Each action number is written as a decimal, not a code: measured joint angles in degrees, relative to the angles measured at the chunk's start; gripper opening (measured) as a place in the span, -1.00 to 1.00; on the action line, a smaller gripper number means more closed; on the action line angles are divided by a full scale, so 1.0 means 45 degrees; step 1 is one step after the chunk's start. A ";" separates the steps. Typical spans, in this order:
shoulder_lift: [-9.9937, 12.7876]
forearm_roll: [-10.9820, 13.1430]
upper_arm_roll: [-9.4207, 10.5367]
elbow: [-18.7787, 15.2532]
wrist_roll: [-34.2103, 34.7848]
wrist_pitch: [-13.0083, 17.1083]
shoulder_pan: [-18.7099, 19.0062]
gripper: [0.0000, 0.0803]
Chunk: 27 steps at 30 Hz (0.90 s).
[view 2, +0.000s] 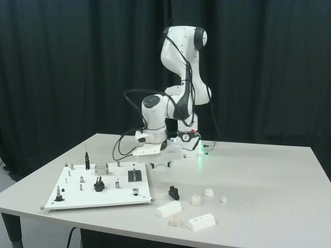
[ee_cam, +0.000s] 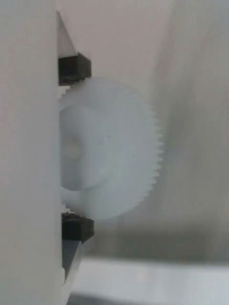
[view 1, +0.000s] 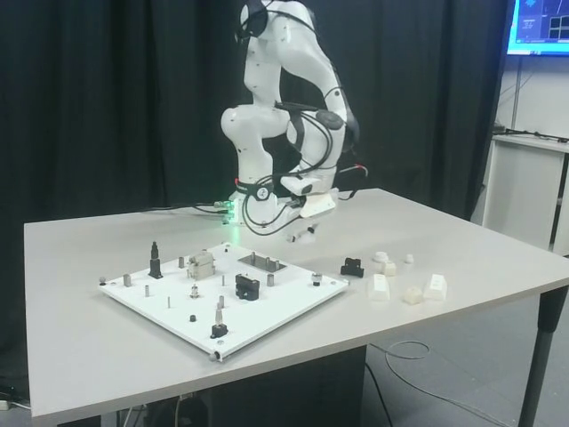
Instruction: Place large gear.
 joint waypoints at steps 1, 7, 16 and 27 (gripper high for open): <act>0.0002 0.0000 0.0093 -0.0041 0.0142 0.0052 0.0035 0.48; 0.0075 -0.0002 0.0646 -0.0274 0.0723 0.0547 0.0107 0.48; 0.0500 -0.0002 0.1213 -0.0437 0.1176 0.1426 0.0107 0.48; 0.1178 -0.0002 0.1812 -0.0437 0.1413 0.2028 0.0105 0.48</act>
